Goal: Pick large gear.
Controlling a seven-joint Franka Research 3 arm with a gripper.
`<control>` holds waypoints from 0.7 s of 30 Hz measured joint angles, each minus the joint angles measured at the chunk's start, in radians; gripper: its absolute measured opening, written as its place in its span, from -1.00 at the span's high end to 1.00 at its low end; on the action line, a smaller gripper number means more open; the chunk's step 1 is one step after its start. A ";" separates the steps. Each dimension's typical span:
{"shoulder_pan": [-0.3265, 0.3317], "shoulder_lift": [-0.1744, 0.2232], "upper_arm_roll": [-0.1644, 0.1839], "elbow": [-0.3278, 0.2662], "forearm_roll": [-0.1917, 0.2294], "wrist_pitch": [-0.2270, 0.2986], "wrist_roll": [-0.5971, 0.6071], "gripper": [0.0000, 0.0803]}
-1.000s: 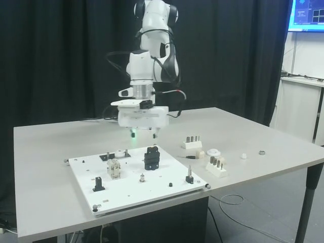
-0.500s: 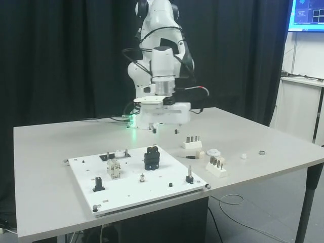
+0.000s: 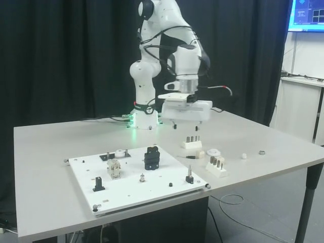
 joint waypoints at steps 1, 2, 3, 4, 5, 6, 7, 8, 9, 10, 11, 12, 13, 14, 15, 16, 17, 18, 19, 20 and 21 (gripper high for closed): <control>0.011 0.000 0.000 0.000 -0.008 -0.002 0.007 -0.99; 0.021 0.000 0.001 0.000 -0.014 -0.005 0.012 -0.99; 0.031 0.000 0.002 0.000 -0.019 -0.008 0.017 -0.99; 0.041 0.000 0.003 0.000 -0.023 -0.011 0.022 -0.99; 0.050 0.000 0.005 0.000 -0.026 -0.014 0.027 -0.99; 0.058 0.000 0.006 0.000 -0.028 -0.017 0.032 -0.99; 0.065 0.000 0.008 0.000 -0.031 -0.018 0.037 -0.99; 0.072 0.001 0.011 -0.001 -0.033 -0.018 0.041 -0.99; 0.079 0.001 0.014 -0.001 -0.035 -0.018 0.047 -0.99; 0.084 0.001 0.017 -0.002 -0.035 -0.018 0.054 -0.99; 0.089 0.002 0.021 -0.002 -0.035 -0.018 0.061 -0.99; 0.093 0.002 0.026 -0.002 -0.035 -0.017 0.068 -0.99; 0.096 0.003 0.031 -0.002 -0.035 -0.016 0.074 -0.99; 0.099 0.003 0.036 -0.002 -0.035 -0.015 0.079 -0.99; 0.100 0.004 0.042 -0.003 -0.035 -0.012 0.083 -0.99; 0.101 0.005 0.048 -0.004 -0.035 -0.008 0.087 -0.99; 0.102 0.005 0.055 -0.005 -0.035 -0.003 0.089 -0.99; 0.103 0.006 0.062 -0.007 -0.035 0.004 0.090 -0.99; 0.103 0.008 0.068 -0.009 -0.035 0.009 0.090 -0.99; 0.104 0.009 0.074 -0.011 -0.035 0.015 0.092 -0.99; 0.104 0.011 0.081 -0.013 -0.035 0.022 0.095 -0.99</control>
